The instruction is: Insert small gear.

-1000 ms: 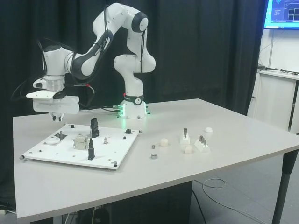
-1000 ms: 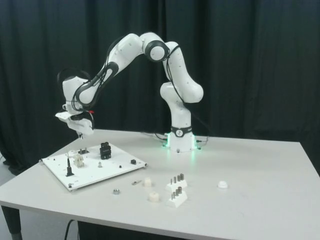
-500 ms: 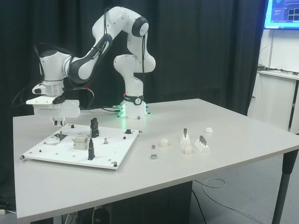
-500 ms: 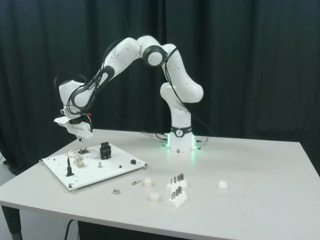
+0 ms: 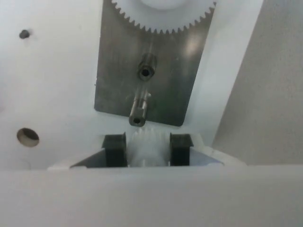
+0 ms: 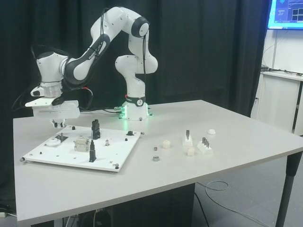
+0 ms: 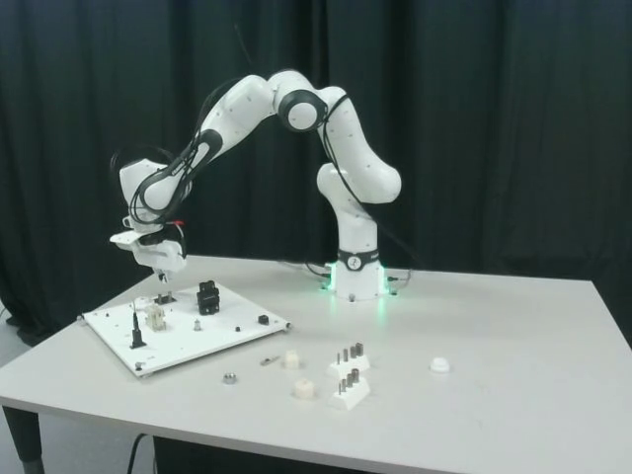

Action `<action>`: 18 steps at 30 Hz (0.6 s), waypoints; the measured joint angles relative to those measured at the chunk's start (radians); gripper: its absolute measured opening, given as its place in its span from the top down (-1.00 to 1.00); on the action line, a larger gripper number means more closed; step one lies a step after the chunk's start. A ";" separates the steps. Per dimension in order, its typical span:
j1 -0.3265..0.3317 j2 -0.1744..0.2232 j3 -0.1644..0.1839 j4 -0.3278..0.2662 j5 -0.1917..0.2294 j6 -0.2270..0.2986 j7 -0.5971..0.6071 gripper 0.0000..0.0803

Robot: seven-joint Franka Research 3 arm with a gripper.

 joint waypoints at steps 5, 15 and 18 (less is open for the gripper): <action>-0.006 0.000 0.000 -0.014 0.030 0.016 -0.033 0.52; -0.004 0.000 0.002 -0.039 0.051 0.046 -0.050 0.52; -0.004 0.000 0.004 -0.044 0.052 0.056 -0.050 0.52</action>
